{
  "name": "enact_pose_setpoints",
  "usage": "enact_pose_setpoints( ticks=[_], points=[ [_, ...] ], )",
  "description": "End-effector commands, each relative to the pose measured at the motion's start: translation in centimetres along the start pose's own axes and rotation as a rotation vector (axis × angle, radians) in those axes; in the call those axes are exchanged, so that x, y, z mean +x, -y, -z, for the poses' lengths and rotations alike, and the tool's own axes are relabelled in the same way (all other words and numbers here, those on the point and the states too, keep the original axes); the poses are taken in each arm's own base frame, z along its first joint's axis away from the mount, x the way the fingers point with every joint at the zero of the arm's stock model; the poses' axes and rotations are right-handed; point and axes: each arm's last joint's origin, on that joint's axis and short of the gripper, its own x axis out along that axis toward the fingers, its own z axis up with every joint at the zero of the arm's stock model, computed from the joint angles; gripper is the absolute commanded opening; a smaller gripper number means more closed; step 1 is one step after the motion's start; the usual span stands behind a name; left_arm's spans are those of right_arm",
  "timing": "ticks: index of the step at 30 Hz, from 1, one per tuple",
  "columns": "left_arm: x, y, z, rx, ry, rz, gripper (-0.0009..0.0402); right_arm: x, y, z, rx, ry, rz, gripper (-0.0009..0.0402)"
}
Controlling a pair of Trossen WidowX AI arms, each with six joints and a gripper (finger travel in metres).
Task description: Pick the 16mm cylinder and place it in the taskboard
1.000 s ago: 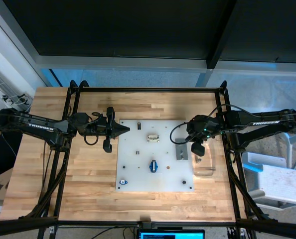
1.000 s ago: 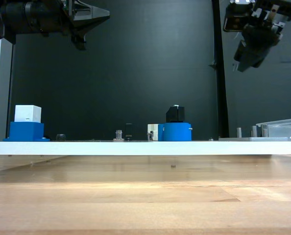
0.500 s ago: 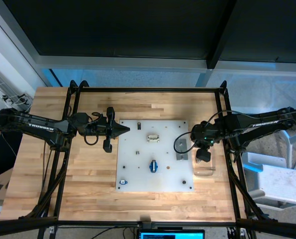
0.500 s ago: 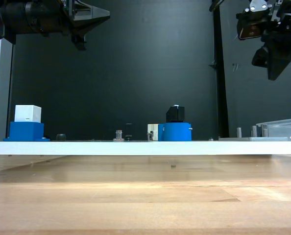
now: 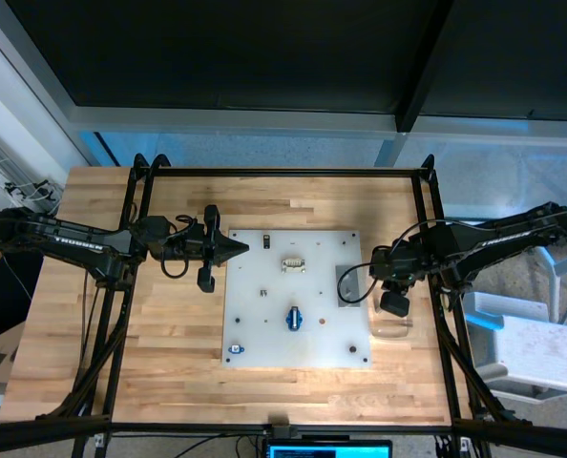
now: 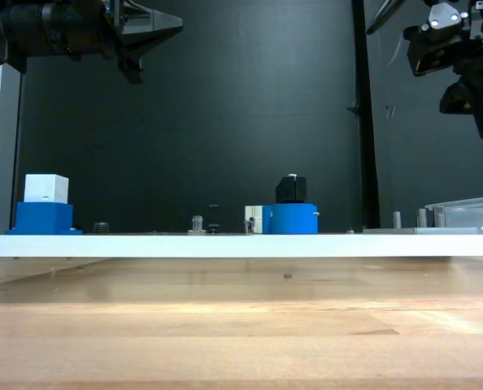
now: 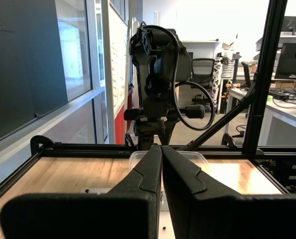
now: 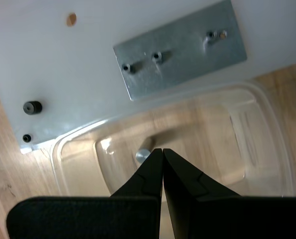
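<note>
Hovering over the clear tray (image 8: 58, 149), the right pincer (image 8: 162, 149) points down into it, clenched, with its two fingers pressed together and nothing between them. The peg (image 8: 143, 156), small and dull grey, rests on the tray floor just past the fingertips and a little off to one side; whether it stands on end or lies on its side I cannot tell. The white board (image 5: 264, 324) lies on the desk (image 5: 169, 382) beyond the tray wall from this pincer, with its grey plate (image 8: 183, 50) nearest. The left pincer (image 7: 161, 146) is also clenched and empty, held high over the board's opposite edge, well apart from the peg. The main risk, as I judge it, is descending with the fingers shut: they would poke the peg and send it skidding across the slick plastic. Even once spread, the sideways offset could land one finger on top of it, and so small a round thing may tip or squirt out of a squeeze.
</note>
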Motion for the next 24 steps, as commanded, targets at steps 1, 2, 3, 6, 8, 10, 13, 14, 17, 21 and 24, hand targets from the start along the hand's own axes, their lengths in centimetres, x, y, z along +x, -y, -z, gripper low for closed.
enact_pose_setpoints(
  ticks=[1,2,3,6,8,10,13,14,17,21,24],
  points=[
    [0.0,0.0,0.0,0.0,0.0,0.0,0.0,0.2,-0.3,0.4,0.004,-0.04,0.007,0.0],
    [0.0,0.0,0.0,0.0,0.0,0.0,0.0,0.3,-0.5,0.5,0.006,-0.053,0.004,0.0],
    [0.0,0.0,0.0,0.0,0.0,0.0,0.0,0.3,-0.6,0.5,0.008,-0.06,0.003,0.0],
    [0.0,0.0,0.0,0.0,0.0,0.0,0.0,0.5,-0.9,0.6,0.045,-0.076,0.001,0.0],
    [0.0,0.0,0.0,0.0,0.0,0.0,0.0,0.6,-1.0,0.6,0.07,-0.094,-0.016,0.0],
    [0.0,0.0,0.0,0.0,0.0,0.0,0.0,0.7,-1.1,0.7,0.091,-0.104,-0.022,0.0],
    [0.0,0.0,0.0,0.0,0.0,0.0,0.0,0.8,-1.3,0.6,0.101,-0.105,-0.015,0.0],
    [0.0,0.0,0.0,0.0,0.0,0.0,0.0,0.8,-1.3,0.6,0.102,-0.104,-0.008,0.0],
    [0.0,0.0,0.0,0.0,0.0,0.0,0.0,0.8,-1.3,0.4,0.124,-0.081,0.026,0.0],
    [0.0,0.0,0.0,0.0,0.0,0.0,0.0,1.0,-1.5,0.3,0.145,-0.086,0.038,0.0],
    [0.0,0.0,0.0,0.0,0.0,0.0,0.0,1.2,-1.6,0.3,0.142,-0.092,0.042,0.0]
  ],
)
